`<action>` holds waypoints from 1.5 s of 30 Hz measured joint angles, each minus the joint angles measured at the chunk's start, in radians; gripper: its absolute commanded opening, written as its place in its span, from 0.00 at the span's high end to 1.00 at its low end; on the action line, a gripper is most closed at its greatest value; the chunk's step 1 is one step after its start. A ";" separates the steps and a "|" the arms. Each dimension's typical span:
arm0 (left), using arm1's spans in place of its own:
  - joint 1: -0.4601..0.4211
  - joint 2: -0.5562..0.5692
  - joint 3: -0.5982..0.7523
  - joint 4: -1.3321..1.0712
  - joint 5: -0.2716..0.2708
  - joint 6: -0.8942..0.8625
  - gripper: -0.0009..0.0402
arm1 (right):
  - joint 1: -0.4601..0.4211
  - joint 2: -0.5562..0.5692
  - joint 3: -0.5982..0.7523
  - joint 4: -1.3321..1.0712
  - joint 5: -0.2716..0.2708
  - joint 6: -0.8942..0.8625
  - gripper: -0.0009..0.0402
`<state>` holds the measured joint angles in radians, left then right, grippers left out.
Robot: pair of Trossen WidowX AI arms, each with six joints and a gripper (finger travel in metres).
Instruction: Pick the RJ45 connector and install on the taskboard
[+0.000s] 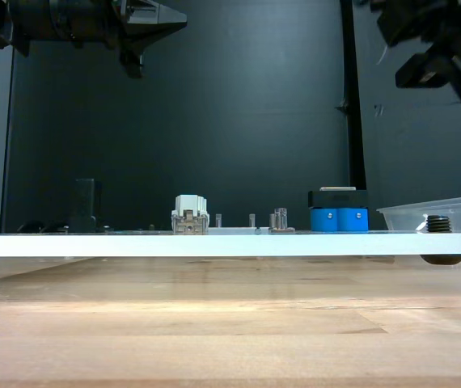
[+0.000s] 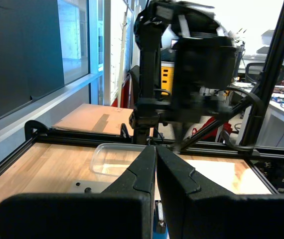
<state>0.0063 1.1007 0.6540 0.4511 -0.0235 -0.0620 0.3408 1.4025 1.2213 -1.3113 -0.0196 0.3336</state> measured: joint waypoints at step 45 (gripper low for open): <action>0.000 0.000 0.000 -0.004 0.000 0.000 0.98 | 0.217 0.356 0.225 0.138 -0.035 0.176 0.98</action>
<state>0.0063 1.1011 0.6544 0.4469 -0.0235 -0.0620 0.5579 1.7588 1.4464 -1.1728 -0.0544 0.5095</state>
